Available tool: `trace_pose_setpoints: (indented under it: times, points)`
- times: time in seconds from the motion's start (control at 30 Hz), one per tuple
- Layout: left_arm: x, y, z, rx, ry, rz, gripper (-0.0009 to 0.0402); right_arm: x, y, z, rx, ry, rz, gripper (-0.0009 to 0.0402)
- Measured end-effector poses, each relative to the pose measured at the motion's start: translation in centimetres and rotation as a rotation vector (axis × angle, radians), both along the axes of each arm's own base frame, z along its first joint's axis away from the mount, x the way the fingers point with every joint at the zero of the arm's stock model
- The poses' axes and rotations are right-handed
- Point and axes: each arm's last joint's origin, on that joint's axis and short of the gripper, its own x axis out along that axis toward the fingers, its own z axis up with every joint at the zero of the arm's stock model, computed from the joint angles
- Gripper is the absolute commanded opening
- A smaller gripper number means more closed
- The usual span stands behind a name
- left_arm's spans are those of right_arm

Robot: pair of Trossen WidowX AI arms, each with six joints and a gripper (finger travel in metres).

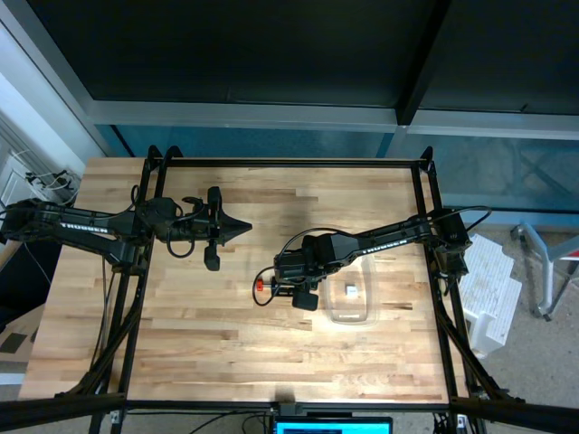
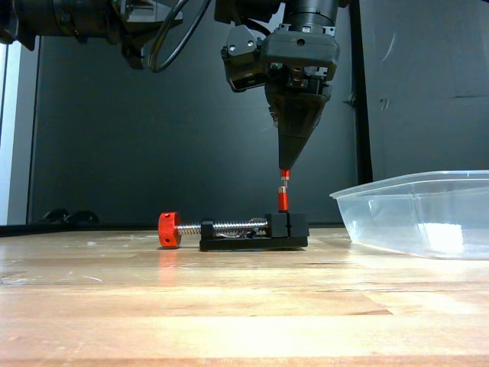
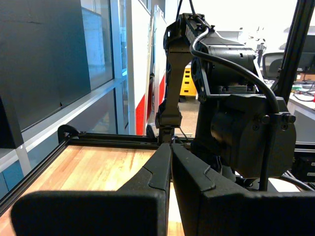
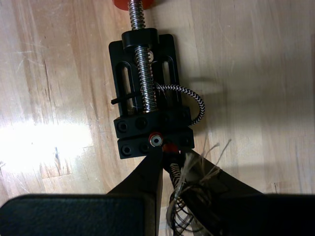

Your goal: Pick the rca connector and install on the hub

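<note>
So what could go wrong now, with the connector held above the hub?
1. The right claw, shut on the connector, hangs just over the hub's red socket; in the wrist view they look slightly offset, so pressing down may jam it.
2. The hub seems to lie loose on the table, so a sideways push may shift it.
The left claw, shut, is parked far off at the left: no risk.

Butcher-block wood table [image 1: 226, 353] w/ black frame [image 1: 289, 163], dark wall [image 2: 114, 138] behind, windows [image 3: 96, 44] in rm.
</note>
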Motion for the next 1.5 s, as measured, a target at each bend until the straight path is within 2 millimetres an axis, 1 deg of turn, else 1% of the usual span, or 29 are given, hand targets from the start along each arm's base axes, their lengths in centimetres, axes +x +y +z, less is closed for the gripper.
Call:
trace_pose_setpoints:
  times: [0.5, 0.73, 1.5]
  points:
    - [-0.01, 0.0, 0.01, 0.0, 0.0, 0.0, 0.0001, 0.0, 0.01, -0.03, 0.0, 0.0, 0.0, 0.0]
    - [-0.01, 0.0, 0.01, 0.0, 0.0, 0.0, 0.0001, 0.21, 0.06, -0.65, 0.001, 0.01, 0.001, 0.0]
    - [0.0, 0.0, 0.0, 0.0, 0.0, 0.0, 0.0001, 0.32, 0.08, -0.93, 0.003, -0.003, 0.001, 0.0]
